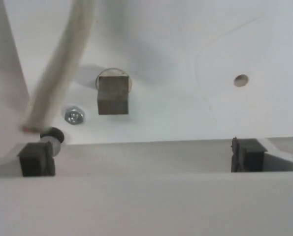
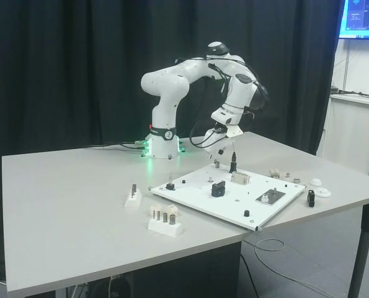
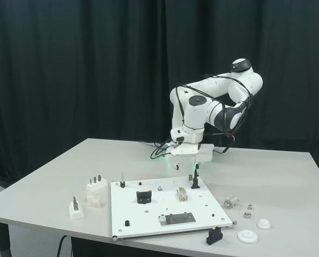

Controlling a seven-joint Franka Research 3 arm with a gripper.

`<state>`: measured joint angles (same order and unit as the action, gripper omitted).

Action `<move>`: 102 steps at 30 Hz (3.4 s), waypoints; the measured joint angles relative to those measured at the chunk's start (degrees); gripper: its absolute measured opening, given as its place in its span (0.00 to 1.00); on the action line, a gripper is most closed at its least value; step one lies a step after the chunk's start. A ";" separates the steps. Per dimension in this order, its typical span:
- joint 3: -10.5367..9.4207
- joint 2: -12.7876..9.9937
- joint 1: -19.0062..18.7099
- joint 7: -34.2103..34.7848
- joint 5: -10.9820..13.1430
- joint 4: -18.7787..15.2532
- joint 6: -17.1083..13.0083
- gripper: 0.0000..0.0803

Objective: Pick waterproof.

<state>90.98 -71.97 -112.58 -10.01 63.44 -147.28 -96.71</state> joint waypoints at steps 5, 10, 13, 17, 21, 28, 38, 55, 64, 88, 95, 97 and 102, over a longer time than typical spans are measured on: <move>1.57 0.00 -0.01 0.00 -0.97 0.40 0.34 1.00; 3.30 0.00 -0.13 0.00 -1.78 0.73 0.80 1.00; 4.47 0.00 -0.29 0.00 -2.38 0.91 1.40 1.00; 6.10 0.00 -0.55 0.00 -3.08 1.13 2.28 1.00; 7.78 0.00 -0.87 0.21 -3.42 1.35 3.31 1.00; 10.77 0.00 -1.86 2.03 -4.44 1.97 5.29 1.00; 14.95 0.01 -4.94 8.20 -5.46 3.47 7.44 1.00; 15.77 -0.29 -7.99 22.74 -2.56 10.17 6.09 1.00; 11.80 -0.19 -7.45 34.52 -0.51 13.18 0.27 1.00; 1.96 3.08 -0.04 53.84 6.46 19.59 -6.10 1.00; -0.31 3.54 2.44 53.85 8.68 20.88 -5.20 1.00; -1.07 3.54 3.04 53.85 9.37 21.30 -4.96 1.00; -3.25 3.54 4.31 54.41 10.90 22.38 -4.86 1.00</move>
<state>87.73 -68.43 -108.27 44.40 74.34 -124.90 -101.56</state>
